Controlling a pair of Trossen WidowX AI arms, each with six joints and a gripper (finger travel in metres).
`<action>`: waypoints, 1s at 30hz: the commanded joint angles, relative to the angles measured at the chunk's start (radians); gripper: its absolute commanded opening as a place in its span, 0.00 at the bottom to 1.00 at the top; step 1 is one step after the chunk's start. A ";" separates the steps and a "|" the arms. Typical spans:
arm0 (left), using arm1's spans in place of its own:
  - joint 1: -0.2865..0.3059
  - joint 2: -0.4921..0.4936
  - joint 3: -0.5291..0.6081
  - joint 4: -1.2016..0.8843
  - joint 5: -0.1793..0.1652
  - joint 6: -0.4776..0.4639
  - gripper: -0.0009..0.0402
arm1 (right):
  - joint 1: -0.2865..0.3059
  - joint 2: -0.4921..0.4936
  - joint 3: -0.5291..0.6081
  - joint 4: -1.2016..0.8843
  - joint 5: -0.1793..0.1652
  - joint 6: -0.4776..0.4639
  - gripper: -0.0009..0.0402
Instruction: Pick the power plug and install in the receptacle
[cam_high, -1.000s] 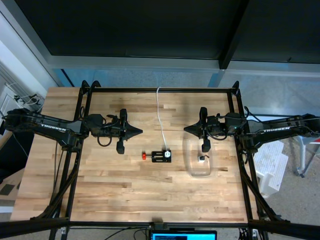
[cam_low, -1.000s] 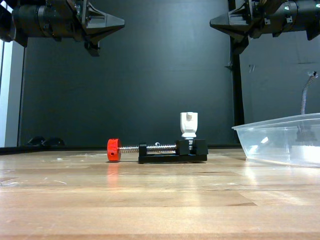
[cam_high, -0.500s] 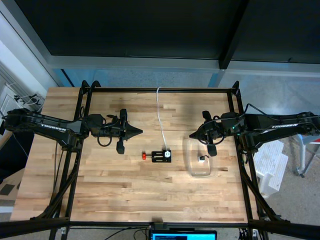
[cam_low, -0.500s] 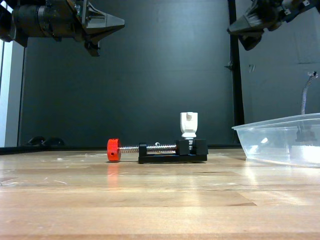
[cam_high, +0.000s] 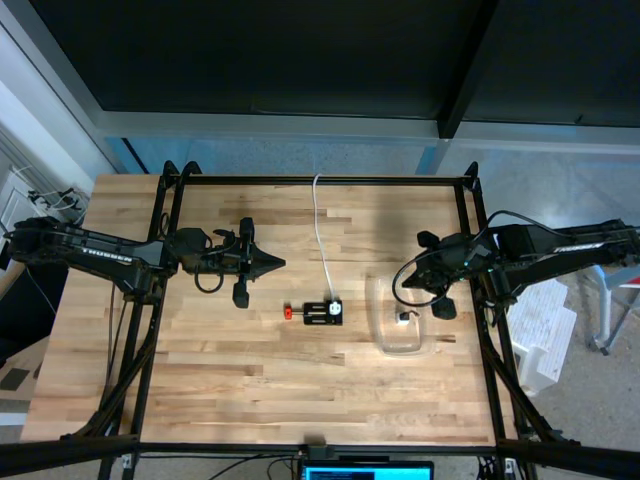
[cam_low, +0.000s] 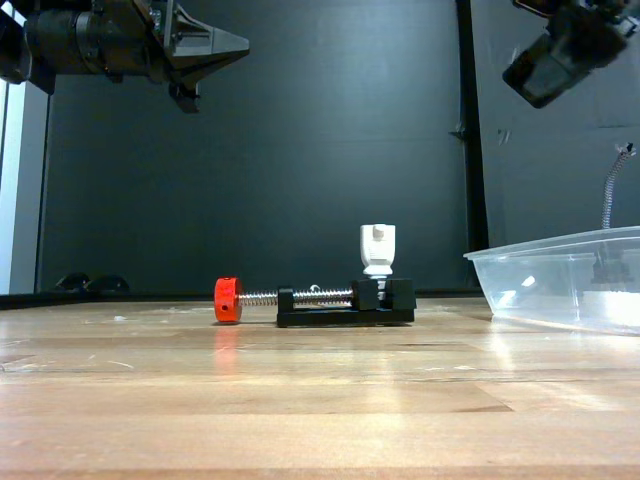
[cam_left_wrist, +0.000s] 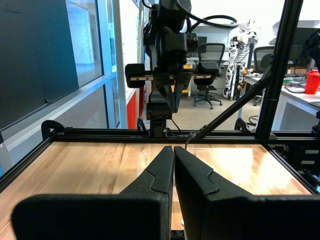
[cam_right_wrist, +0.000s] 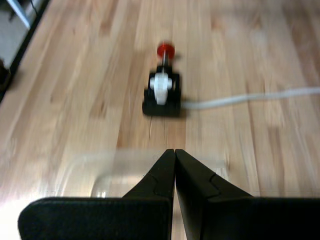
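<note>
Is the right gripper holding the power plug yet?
No, the right gripper, raised near the clear tray, has jaws shut and empty; the left gripper is parked high on the left.

Table (cam_high: 250, 380): smooth pale wood. Tray (cam_low: 530, 275): clear glossy plastic. Vise screw (cam_low: 260, 297): bright metal. Matt black plastic: left gripper (cam_left_wrist: 173, 150), right gripper (cam_right_wrist: 174, 151).

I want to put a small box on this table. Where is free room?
Widest free patch: bare table between the vise and the near edge. Also free: wood left of the vise, below the high, shut left end effector. Crowded: vise, white cable and clear tray, where the shut right end effector hovers.
</note>
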 joint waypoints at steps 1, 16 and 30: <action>0.000 0.000 0.000 0.000 0.000 0.000 0.02 | 0.031 -0.010 0.002 -0.061 0.009 0.013 0.02; 0.000 0.000 0.000 0.000 0.000 0.000 0.02 | 0.167 -0.047 -0.008 -0.237 0.091 0.111 0.02; 0.000 0.000 0.000 0.000 0.000 0.000 0.02 | 0.219 -0.006 -0.074 -0.245 0.124 0.241 0.29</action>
